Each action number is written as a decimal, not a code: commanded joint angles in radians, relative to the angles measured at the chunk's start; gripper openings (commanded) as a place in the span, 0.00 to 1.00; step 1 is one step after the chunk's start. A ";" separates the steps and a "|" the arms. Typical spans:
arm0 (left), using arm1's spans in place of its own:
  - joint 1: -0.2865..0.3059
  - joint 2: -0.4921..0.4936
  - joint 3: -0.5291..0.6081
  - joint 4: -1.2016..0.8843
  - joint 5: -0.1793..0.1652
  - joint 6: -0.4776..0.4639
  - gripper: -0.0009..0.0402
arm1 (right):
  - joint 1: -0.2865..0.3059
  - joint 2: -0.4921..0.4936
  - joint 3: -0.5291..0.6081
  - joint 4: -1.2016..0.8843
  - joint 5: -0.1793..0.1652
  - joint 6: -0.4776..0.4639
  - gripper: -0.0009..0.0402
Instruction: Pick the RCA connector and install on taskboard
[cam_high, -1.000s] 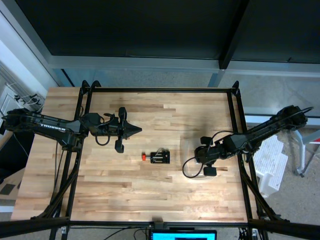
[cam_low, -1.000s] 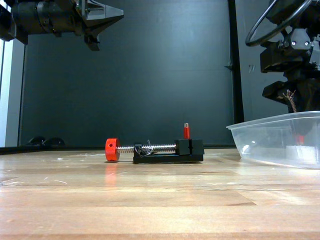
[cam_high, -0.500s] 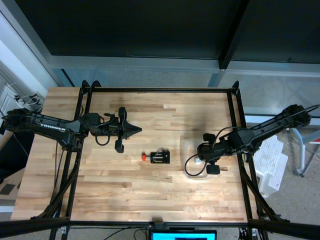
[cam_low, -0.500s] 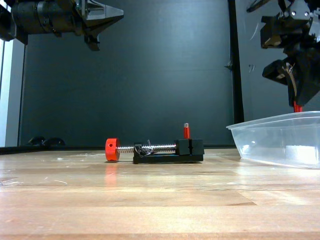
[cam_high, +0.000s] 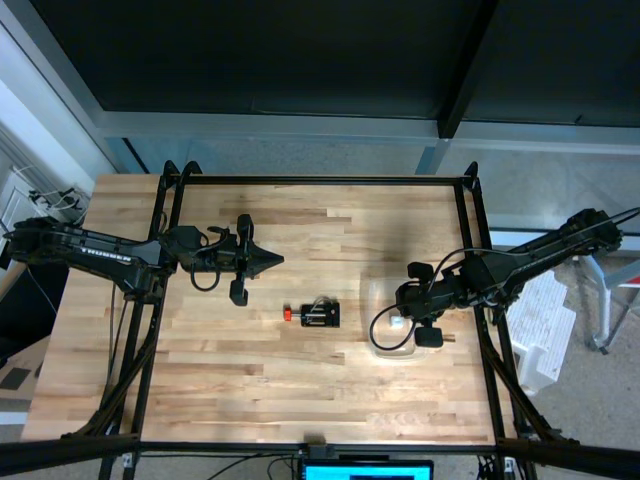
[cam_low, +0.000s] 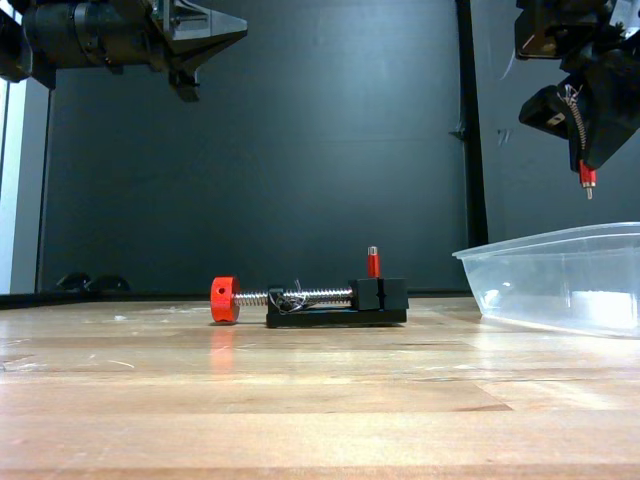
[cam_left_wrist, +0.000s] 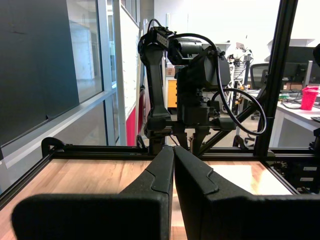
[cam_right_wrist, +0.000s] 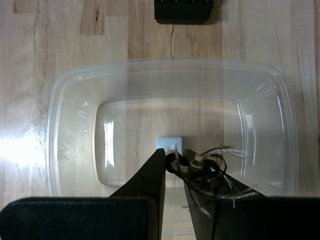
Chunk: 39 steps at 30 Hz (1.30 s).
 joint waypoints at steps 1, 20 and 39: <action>0.000 0.000 0.000 0.000 0.000 0.000 0.02 | -0.002 0.005 0.005 0.013 0.013 0.000 0.02; 0.000 0.000 0.000 0.000 0.000 0.000 0.02 | -0.099 0.173 0.126 0.076 0.022 -0.008 0.02; 0.000 0.000 0.000 0.000 0.000 0.000 0.02 | -0.153 0.424 0.325 0.102 0.018 -0.030 0.02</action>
